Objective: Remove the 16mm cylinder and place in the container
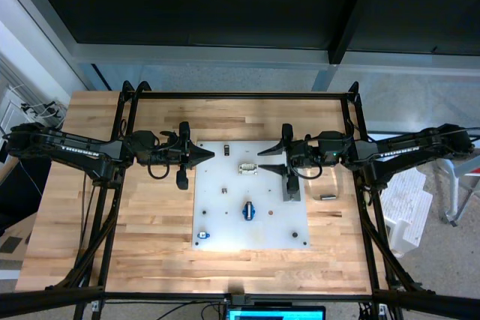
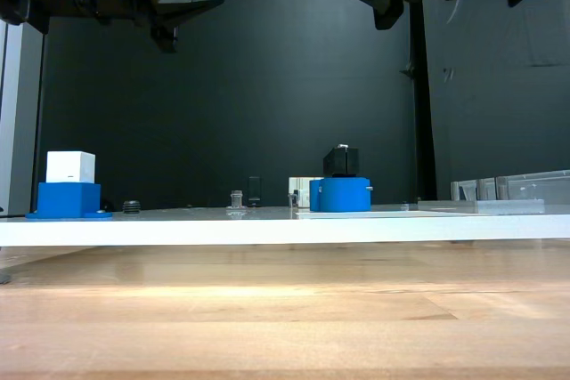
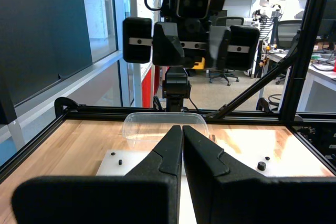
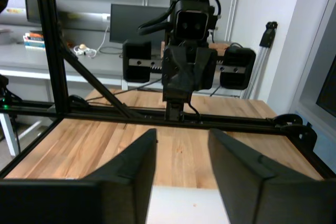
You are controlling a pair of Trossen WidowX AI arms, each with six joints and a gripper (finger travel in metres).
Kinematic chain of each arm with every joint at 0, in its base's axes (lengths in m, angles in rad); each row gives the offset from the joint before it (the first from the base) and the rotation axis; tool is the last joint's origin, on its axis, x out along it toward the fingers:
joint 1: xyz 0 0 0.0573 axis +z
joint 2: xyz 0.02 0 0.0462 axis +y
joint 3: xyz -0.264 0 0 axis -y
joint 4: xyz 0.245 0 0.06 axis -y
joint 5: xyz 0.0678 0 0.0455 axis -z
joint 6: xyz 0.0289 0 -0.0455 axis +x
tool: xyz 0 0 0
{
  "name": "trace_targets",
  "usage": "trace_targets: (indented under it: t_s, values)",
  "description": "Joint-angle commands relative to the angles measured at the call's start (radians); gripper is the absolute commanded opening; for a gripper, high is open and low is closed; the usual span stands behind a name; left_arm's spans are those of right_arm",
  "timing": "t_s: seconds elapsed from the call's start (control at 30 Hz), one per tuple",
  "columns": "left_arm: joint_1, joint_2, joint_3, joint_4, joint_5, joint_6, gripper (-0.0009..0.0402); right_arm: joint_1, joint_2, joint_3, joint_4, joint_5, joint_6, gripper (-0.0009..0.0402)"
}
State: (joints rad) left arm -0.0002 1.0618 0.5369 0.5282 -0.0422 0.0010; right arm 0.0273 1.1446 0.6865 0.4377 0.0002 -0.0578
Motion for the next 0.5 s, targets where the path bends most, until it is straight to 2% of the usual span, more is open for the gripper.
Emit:
trace_targets:
  t_s: [0.03, 0.07, 0.23, 0.5]
  values:
    - [0.000, 0.000, 0.000, 0.000, 0.000, 0.000, 0.0000, -0.045, 0.016, 0.000, 0.041, -0.065, 0.026, 0.0084]
    - [0.000, 0.000, 0.000, 0.000, 0.000, 0.000, 0.0000, -0.054, 0.025, 0.000, 0.055, -0.074, 0.028, 0.0071]
    - [0.000, 0.000, 0.000, 0.000, 0.000, 0.000, 0.0000, -0.077, 0.030, -0.008, 0.066, -0.071, 0.029, 0.0002]
    - [0.000, 0.000, 0.000, 0.000, 0.000, 0.000, 0.0000, -0.104, 0.030, -0.039, 0.093, -0.072, 0.090, -0.0002]
